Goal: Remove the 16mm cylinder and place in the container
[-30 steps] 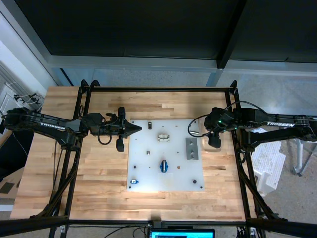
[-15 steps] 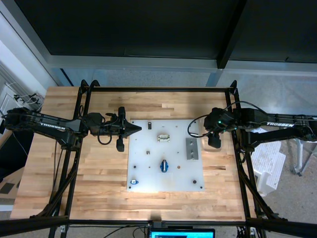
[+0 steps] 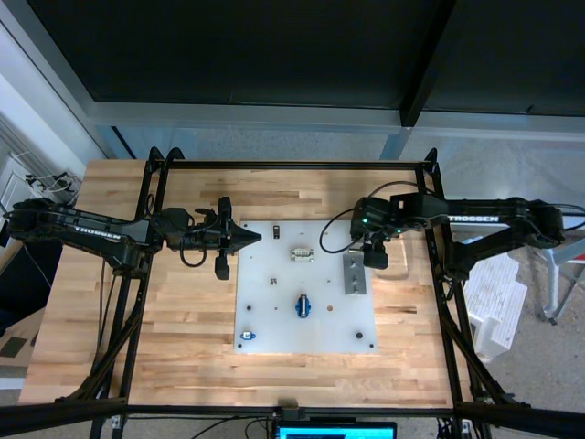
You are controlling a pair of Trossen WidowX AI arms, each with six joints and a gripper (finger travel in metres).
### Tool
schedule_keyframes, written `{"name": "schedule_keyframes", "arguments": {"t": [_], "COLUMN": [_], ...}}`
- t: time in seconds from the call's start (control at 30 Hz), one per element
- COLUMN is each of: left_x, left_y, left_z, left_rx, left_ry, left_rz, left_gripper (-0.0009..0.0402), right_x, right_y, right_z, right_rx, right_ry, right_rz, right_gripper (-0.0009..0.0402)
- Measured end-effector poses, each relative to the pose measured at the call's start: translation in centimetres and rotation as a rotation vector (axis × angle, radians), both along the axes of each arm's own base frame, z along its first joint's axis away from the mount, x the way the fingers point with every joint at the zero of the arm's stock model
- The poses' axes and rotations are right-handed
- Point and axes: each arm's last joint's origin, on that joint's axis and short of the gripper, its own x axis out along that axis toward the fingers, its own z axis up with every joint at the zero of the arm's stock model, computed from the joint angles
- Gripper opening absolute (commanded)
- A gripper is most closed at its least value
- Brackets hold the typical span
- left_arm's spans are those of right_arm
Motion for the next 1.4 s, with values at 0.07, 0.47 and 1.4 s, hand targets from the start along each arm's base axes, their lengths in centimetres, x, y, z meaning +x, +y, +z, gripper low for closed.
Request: {"name": "schedule_keyframes", "arguments": {"t": [0.07, 0.47, 1.4], "left_x": [0.0, 0.0, 0.0], "left_y": [0.0, 0.0, 0.0], "left_z": [0.0, 0.0, 0.0], "left_rx": [0.0, 0.0, 0.0], "left_ry": [0.0, 0.0, 0.0], "left_rz": [0.0, 0.0, 0.0], "left_gripper": [0.0, 0.0, 0.0], "right_x": [0.4, 2.1, 3.0], "right_y": [-0.1, -0.3, -1.3], "right_z": [-0.6, -3.6, -5.4], "right_rx": [0.0, 0.045, 0.044], "right_ry": [0.032, 0.146, 0.174], "right_rz": [0.017, 0.056, 0.104], "right_gripper": [0.0212, 0.0212, 0.013]}}
